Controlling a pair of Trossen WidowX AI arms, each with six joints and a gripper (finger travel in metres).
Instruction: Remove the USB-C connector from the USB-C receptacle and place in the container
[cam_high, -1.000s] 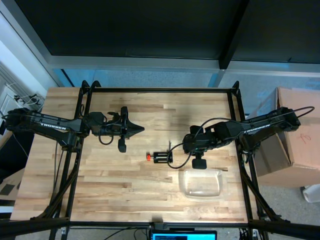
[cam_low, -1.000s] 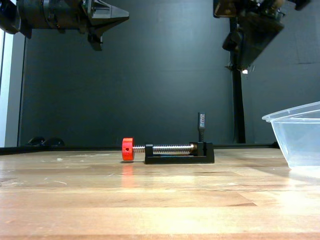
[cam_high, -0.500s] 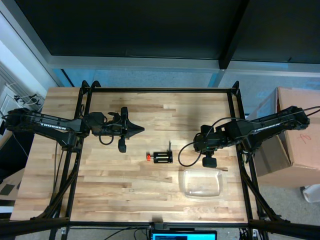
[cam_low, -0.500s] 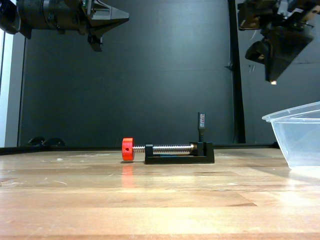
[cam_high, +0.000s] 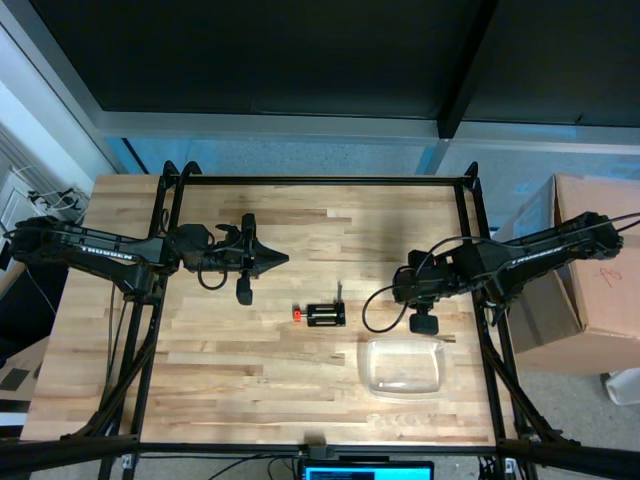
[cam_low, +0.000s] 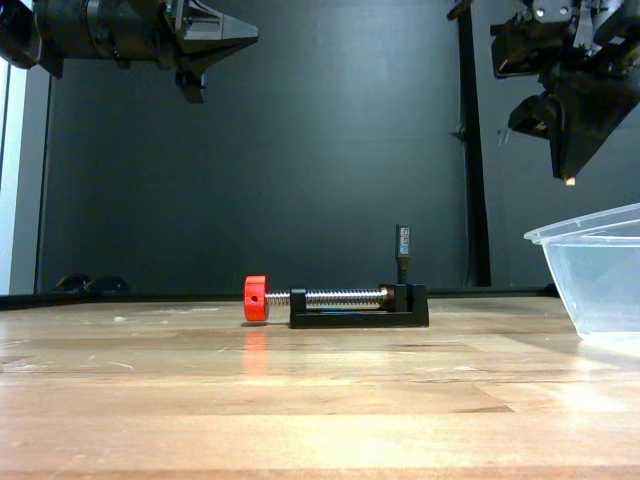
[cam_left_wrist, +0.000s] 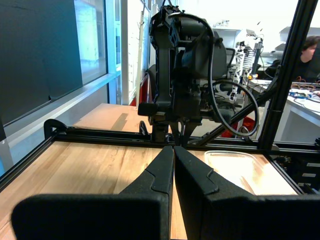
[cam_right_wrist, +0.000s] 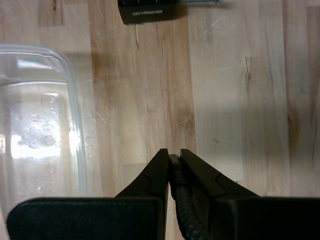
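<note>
Wooden bench (cam_high: 250, 350), dark backdrop: right gripper (cam_low: 566, 172), upper right, pinches the USB-C connector (cam_right_wrist: 174, 162) clear of the USB-C receptacle (cam_low: 403, 240). Best to centre it over the container (cam_high: 402, 366) before releasing. Left gripper (cam_high: 285, 259) hangs closed, empty, upper left.

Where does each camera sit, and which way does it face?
High view: above the table's near edge, facing down and away; left hand at left, right hand near the container.
Low view: table-top height, facing level at the vise holding the USB-C receptacle; both hands overhead.
Left wrist view: on the left arm, along its shut hand toward the right arm.
Right wrist view: down along the right hand, shut on the USB-C connector, clear of its seat.
Shared: high and right wrist views show vise and container.
</note>
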